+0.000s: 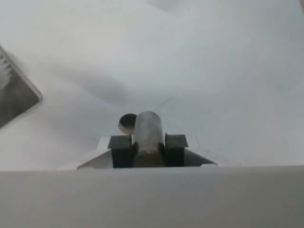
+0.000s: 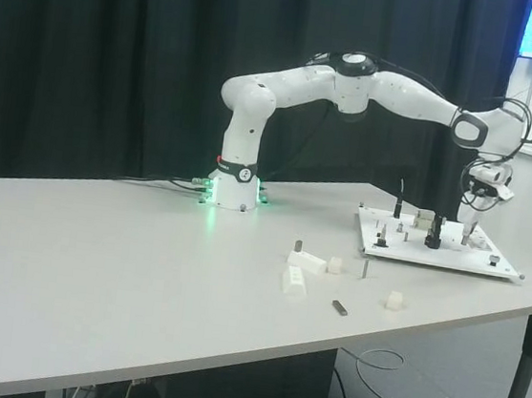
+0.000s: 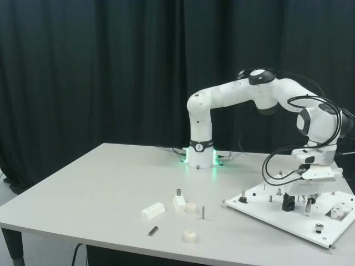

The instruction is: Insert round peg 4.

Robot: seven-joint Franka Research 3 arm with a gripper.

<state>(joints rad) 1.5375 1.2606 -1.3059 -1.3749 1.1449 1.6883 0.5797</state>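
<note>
**Gripper held the peg right beside its hole**

Gripper (image 1: 148,148) fingers were closed tight on the round peg (image 1: 148,135) when you stopped here. In the wrist view the two black fingertips (image 1: 120,148) pressed the grey peg from both sides, and the peg stuck out past them toward the white board (image 1: 228,95). A small dark hole (image 1: 127,123) sat just beside the peg's tip, partly hidden behind it. You could not tell from that view whether the tip was over the hole or a bit off to one side.

In the room views your arm reached far out over the white board (image 2: 432,256) at the edge of the grey table (image 2: 142,271). The gripper (image 3: 308,200) hung low above the board, close to the black holders (these stood up from the board).

What could go wrong? If the peg was not lined up, you would push its tip onto the flat board next to the hole, and it would jam or slip in the fingers. If the peg was tilted, it could catch on the hole's rim. The nearby holders could also get bumped if you slid sideways too far.
</note>
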